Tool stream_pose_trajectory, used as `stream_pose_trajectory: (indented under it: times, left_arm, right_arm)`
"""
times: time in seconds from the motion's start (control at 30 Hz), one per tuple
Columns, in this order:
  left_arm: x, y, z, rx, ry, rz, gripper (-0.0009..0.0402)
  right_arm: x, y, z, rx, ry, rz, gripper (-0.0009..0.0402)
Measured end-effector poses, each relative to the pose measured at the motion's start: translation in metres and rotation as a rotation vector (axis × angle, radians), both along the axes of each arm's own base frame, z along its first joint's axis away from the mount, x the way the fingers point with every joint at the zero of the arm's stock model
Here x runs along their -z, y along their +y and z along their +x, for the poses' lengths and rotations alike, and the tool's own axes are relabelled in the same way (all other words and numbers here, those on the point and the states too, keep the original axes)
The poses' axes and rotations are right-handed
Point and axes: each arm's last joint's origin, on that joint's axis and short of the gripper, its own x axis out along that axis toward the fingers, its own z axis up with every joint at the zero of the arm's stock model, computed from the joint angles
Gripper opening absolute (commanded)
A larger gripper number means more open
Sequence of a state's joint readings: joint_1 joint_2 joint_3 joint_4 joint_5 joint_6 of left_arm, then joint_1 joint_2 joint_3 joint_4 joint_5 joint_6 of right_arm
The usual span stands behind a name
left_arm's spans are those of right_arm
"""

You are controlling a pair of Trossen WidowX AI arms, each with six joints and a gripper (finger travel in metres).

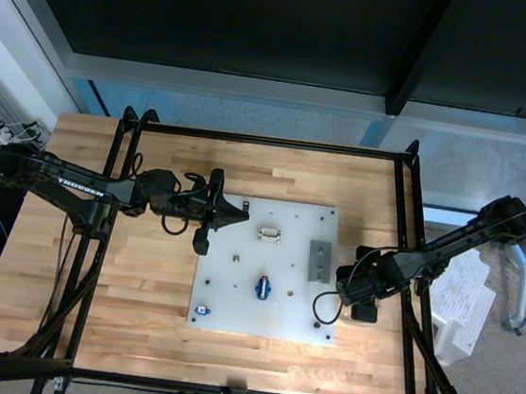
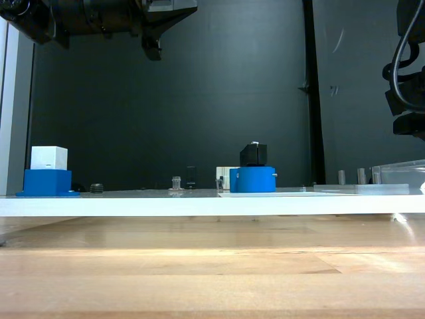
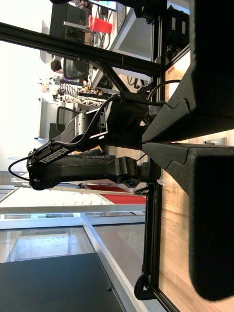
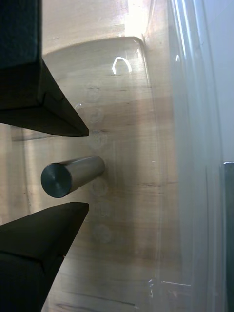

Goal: Pick the 16mm cylinder and install on the taskboard

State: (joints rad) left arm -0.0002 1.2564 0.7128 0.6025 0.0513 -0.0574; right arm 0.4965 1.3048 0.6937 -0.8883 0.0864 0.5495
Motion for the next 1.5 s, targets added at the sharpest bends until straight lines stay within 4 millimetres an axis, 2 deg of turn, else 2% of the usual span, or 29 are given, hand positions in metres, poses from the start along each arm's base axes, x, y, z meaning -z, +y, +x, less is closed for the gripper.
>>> stream_pose_trajectory:
  times: [0.7, 1.1, 1.3, 1.5]
  left_arm:
    - [0.000, 0.000, 0.000, 0.000, 0.000, 0.000, 0.0000]
    - [0.000, 0.000, 0.000, 0.000, -0.001, 0.000, 0.0000]
    - [0.000, 0.000, 0.000, 0.000, 0.000, 0.000, 0.0000]
    - [0.000, 0.000, 0.000, 0.000, -0.001, 0.000, 0.0000]
  right_arm:
    - [-0.004, -0.001, -0.001, -0.007, -0.019, 0.008, 0.0083]
    - [-0.004, -0.001, -0.001, -0.006, -0.020, 0.008, 0.0000]
    - [-0.006, -0.001, -0.002, -0.006, -0.025, 0.013, 0.0008]
    - [-0.025, -0.002, -0.001, -0.001, -0.040, 0.021, 0.0008]
